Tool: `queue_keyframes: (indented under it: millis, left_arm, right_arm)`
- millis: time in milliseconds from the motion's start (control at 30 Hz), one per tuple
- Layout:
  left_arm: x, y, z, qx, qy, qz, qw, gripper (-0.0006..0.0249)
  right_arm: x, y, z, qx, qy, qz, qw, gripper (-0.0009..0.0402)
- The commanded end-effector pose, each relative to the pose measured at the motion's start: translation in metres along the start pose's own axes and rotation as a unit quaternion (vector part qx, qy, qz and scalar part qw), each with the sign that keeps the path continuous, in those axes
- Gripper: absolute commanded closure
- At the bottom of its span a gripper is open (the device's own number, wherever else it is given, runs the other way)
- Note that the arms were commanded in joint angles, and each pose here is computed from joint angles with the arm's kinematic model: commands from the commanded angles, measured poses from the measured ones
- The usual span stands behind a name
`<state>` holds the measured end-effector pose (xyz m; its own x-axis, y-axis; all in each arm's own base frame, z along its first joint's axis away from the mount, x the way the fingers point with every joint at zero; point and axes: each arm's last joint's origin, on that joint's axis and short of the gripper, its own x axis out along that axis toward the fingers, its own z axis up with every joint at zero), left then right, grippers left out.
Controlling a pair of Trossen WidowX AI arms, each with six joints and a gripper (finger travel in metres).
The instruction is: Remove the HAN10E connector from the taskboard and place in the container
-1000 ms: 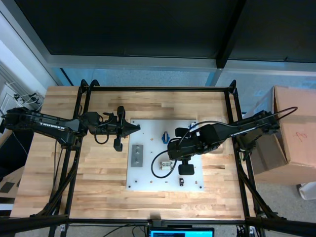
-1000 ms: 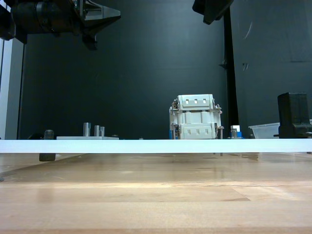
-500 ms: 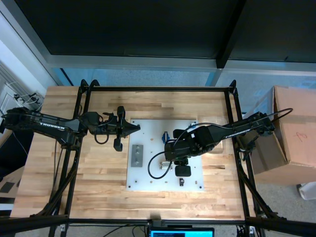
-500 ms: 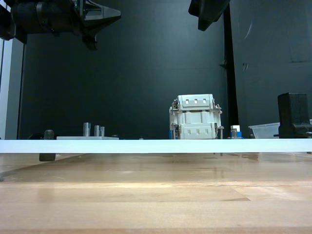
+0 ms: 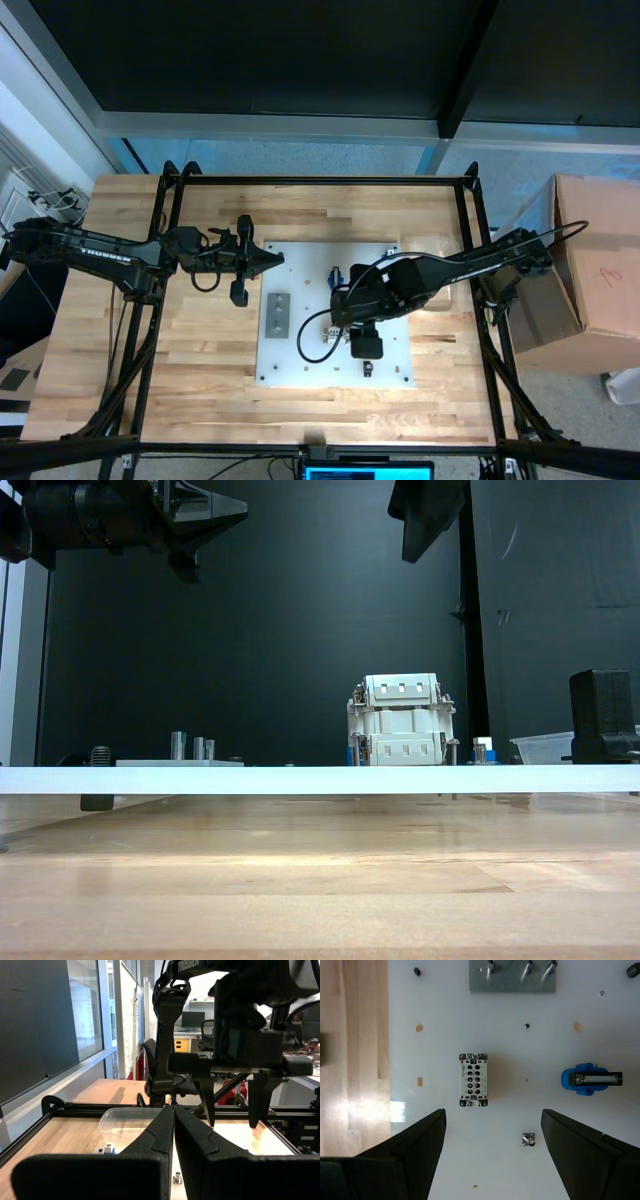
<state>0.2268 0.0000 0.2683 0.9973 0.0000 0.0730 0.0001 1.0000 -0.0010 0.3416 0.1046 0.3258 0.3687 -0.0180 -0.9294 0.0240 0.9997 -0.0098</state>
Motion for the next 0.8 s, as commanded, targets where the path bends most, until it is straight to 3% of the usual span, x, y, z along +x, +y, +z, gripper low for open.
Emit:
queue_keyframes:
  millis: [33, 300, 433, 800]
  left_arm:
    - [0.0, 0.0, 0.0, 0.0, 0.0, 0.0, 1.0, 0.0243]
    - [0.0, 0.0, 0.0, 0.0, 0.0, 0.0, 1.0, 0.0243]
    - [0.0, 0.0, 0.0, 0.0, 0.0, 0.0, 1.0, 0.0243]
    - [0.0, 0.0, 0.0, 0.0, 0.0, 0.0, 1.0, 0.0243]
  right_arm:
    - [0.013, 0.003, 0.002, -0.003, 0.015, -0.004, 1.0, 0.0116]
    - [0.044, 0.008, 0.006, -0.006, 0.049, -0.014, 0.999, 0.0116]
    - [0.059, 0.012, 0.009, -0.007, 0.06, -0.003, 0.998, 0.0116]
    - [0.078, 0.016, 0.013, -0.006, 0.067, 0.007, 0.998, 0.0116]
